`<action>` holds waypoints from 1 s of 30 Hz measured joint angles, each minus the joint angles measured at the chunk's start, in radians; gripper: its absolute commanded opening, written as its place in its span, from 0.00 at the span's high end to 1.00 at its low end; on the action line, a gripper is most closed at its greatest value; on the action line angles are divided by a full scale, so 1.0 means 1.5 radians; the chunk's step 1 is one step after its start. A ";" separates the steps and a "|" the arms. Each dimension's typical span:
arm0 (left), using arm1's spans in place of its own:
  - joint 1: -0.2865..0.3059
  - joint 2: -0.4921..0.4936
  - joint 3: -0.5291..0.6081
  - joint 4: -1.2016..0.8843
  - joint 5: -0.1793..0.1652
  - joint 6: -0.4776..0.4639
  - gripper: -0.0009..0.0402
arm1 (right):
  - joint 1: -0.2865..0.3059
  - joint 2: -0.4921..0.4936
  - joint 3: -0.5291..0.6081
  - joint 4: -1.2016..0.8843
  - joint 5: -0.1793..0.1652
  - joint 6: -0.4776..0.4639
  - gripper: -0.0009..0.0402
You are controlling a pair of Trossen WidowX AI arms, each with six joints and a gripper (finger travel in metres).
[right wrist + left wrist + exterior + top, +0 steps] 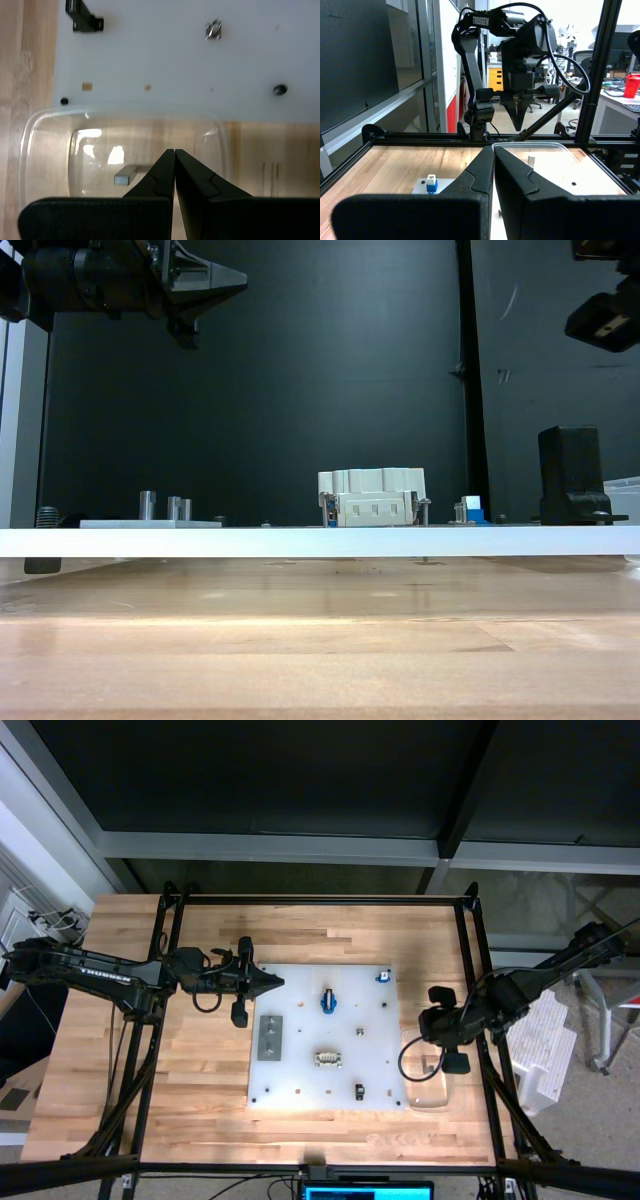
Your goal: Pick the 16mm bar and install on taskboard
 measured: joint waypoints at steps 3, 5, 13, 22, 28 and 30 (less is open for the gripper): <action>0.000 0.000 0.000 0.000 0.000 0.000 0.98 | 0.022 0.012 0.000 -0.002 0.000 0.028 0.98; 0.000 0.000 0.000 0.000 0.000 0.000 0.98 | 0.036 0.020 0.000 -0.004 0.000 0.046 0.98; 0.000 0.000 0.000 0.000 0.000 0.000 0.98 | 0.105 0.061 0.000 -0.035 -0.003 0.139 0.98; 0.000 0.000 0.000 0.000 0.000 0.000 0.98 | 0.152 0.100 0.014 -0.042 -0.018 0.213 0.98; 0.000 0.000 0.000 0.000 0.000 0.000 0.98 | 0.160 0.133 0.034 -0.056 -0.018 0.220 0.92; 0.000 0.000 0.000 0.000 0.000 0.000 0.98 | 0.161 0.136 0.034 -0.058 -0.018 0.225 0.87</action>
